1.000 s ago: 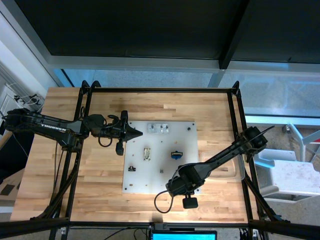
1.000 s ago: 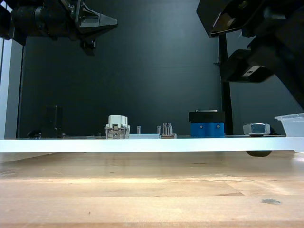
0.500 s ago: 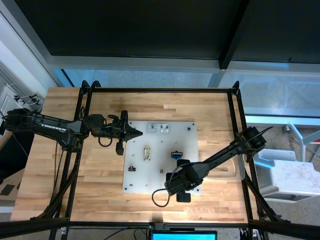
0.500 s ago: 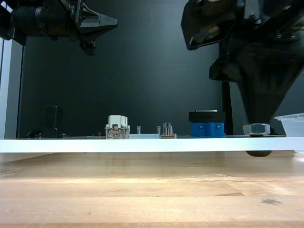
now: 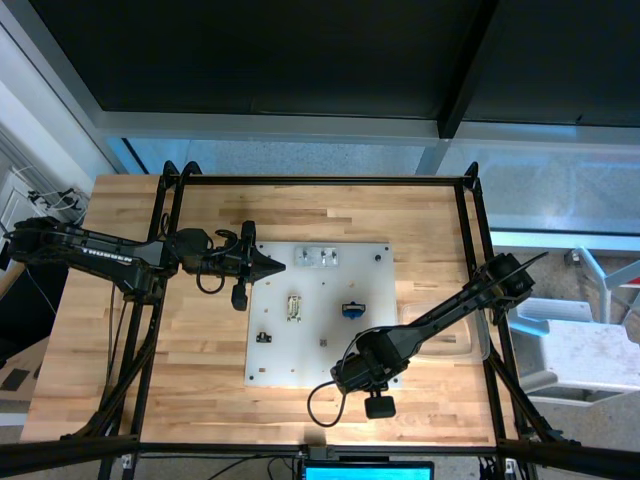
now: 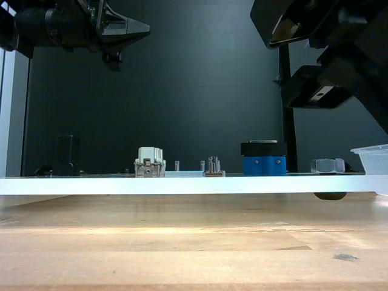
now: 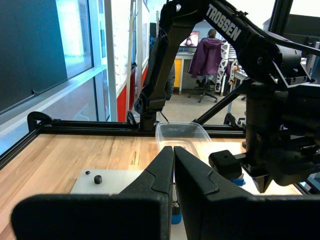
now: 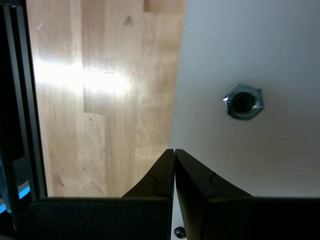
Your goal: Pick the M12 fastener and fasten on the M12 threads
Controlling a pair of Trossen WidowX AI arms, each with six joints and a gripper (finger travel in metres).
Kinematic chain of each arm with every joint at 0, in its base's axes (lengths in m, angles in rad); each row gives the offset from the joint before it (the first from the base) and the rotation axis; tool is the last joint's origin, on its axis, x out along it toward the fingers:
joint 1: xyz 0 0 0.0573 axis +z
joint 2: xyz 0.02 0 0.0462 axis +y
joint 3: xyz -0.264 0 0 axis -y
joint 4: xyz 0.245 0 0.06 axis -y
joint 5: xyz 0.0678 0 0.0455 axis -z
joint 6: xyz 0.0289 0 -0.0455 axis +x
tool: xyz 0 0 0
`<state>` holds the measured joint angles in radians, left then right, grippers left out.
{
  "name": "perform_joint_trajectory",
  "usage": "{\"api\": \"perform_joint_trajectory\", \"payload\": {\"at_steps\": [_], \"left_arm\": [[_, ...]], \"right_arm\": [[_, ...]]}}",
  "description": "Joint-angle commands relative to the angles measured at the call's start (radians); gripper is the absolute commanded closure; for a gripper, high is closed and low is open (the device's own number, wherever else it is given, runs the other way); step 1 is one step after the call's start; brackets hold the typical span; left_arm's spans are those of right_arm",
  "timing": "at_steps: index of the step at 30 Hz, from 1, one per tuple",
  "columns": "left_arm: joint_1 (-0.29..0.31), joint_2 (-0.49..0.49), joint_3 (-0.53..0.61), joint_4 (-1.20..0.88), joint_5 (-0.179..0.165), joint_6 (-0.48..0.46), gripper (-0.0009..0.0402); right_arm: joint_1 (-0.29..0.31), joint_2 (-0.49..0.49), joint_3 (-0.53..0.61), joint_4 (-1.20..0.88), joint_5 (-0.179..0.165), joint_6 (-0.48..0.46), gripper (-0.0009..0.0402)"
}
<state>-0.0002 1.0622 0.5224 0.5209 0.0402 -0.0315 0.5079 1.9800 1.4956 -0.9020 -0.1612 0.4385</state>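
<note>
Above nut (image 8: pixel 243 101), right gripper (image 8: pixel 174 150); left gripper (image 5: pixel 282 266) over board (image 5: pixel 300 350).

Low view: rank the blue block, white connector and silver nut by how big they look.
1. Blue block.
2. White connector.
3. Silver nut, though it sits nearer the camera.
Left hand hangs shut, high at left; right hand, shut and empty, hangs near the nut.

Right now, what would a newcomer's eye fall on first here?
The silver nut on the white board, dark at its centre; whether it is threaded on its stud I cannot tell. The right gripper hangs over the board's near right edge, jaws shut and empty. The left gripper hovers over the board's far left part, jaws shut.
</note>
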Motion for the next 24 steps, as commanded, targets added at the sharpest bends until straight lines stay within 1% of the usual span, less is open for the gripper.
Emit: {"api": "perform_joint_trajectory", "payload": {"at_steps": [1, 2, 3, 5, 8, 10, 12, 13, 14, 19, 24], "left_arm": [[0.000, 0.000, 0.000, 0.000, 0.000, 0.000, 0.0393], [0.000, 0.000, 0.000, 0.000, 0.000, 0.000, 0.0393], [0.000, 0.000, 0.000, 0.000, 0.000, 0.000, 0.0393], [0.000, 0.000, 0.000, 0.001, 0.000, 0.000, 0.0393], [0.000, 0.000, 0.000, 0.000, 0.000, 0.000, 0.0393], [0.000, 0.000, 0.000, 0.000, 0.000, 0.000, 0.0393], [0.000, 0.000, 0.000, 0.000, 0.000, 0.000, 0.0393], [0.000, 0.000, 0.000, 0.000, 0.000, 0.000, 0.0393], [0.000, 0.000, 0.000, 0.000, 0.000, 0.000, 0.0393], [0.000, 0.000, 0.000, 0.000, 0.000, 0.000, 0.0393], [0.000, 0.000, 0.000, 0.000, 0.000, 0.000, 0.0393]], "right_arm": [[-0.002, 0.000, 0.000, -0.003, 0.012, -0.002, 0.0393], [-0.002, 0.000, 0.000, -0.004, 0.016, -0.002, 0.0393], [-0.002, -0.001, 0.000, -0.008, 0.031, 0.003, 0.0393], [-0.002, -0.010, 0.000, -0.016, 0.083, 0.015, 0.0393], [-0.005, -0.028, 0.000, -0.033, 0.172, 0.028, 0.0393], [-0.005, -0.037, 0.000, -0.035, 0.217, 0.037, 0.0393], [-0.005, -0.037, -0.001, -0.036, 0.264, 0.064, 0.0393], [-0.005, -0.037, -0.002, -0.036, 0.280, 0.082, 0.0393], [-0.005, -0.036, -0.005, -0.032, 0.286, 0.096, 0.0393], [-0.003, -0.008, -0.010, -0.023, 0.284, 0.133, 0.0393], [-0.002, -0.008, -0.017, 0.004, 0.284, 0.150, 0.0393]]}}
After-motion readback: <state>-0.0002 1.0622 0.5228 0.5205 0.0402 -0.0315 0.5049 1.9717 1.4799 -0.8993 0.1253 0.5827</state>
